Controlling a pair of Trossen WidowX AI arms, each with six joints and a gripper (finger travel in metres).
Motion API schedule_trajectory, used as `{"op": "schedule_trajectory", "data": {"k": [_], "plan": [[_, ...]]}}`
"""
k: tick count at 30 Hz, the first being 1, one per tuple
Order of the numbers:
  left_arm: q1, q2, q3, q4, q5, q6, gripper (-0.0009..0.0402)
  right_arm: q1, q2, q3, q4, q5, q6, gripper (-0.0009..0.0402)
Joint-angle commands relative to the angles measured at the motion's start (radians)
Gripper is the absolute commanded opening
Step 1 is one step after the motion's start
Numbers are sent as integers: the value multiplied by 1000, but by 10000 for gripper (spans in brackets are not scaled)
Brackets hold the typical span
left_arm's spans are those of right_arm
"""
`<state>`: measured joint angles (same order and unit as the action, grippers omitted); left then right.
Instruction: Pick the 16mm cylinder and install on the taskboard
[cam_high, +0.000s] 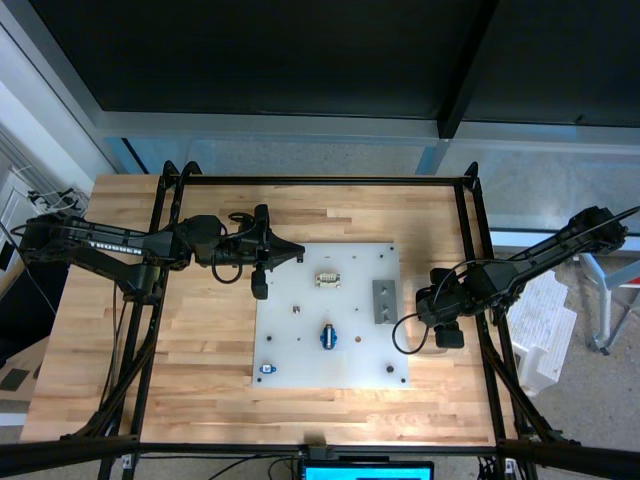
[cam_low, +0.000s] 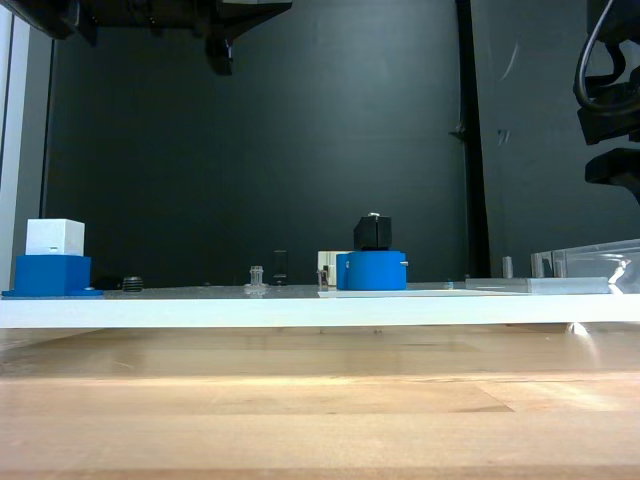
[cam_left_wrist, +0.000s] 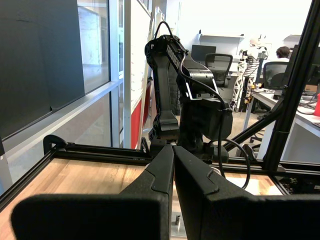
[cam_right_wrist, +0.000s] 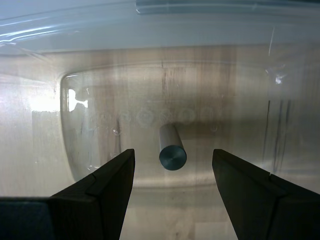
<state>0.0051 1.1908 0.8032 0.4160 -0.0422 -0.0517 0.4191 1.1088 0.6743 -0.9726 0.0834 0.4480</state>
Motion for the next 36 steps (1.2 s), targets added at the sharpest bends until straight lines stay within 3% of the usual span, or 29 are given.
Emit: {"op": "schedule_trajectory", "data": {"k": [1,11,36], "plan": [[0,0,0,0,0,0,0,1,1,-14,13,1,20,215],[0,0,0,0,0,0,0,4,45,-75,126,-1,18,193],[0,0,0,0,0,0,0,5,45,-69,114,-5,18,100]]}}
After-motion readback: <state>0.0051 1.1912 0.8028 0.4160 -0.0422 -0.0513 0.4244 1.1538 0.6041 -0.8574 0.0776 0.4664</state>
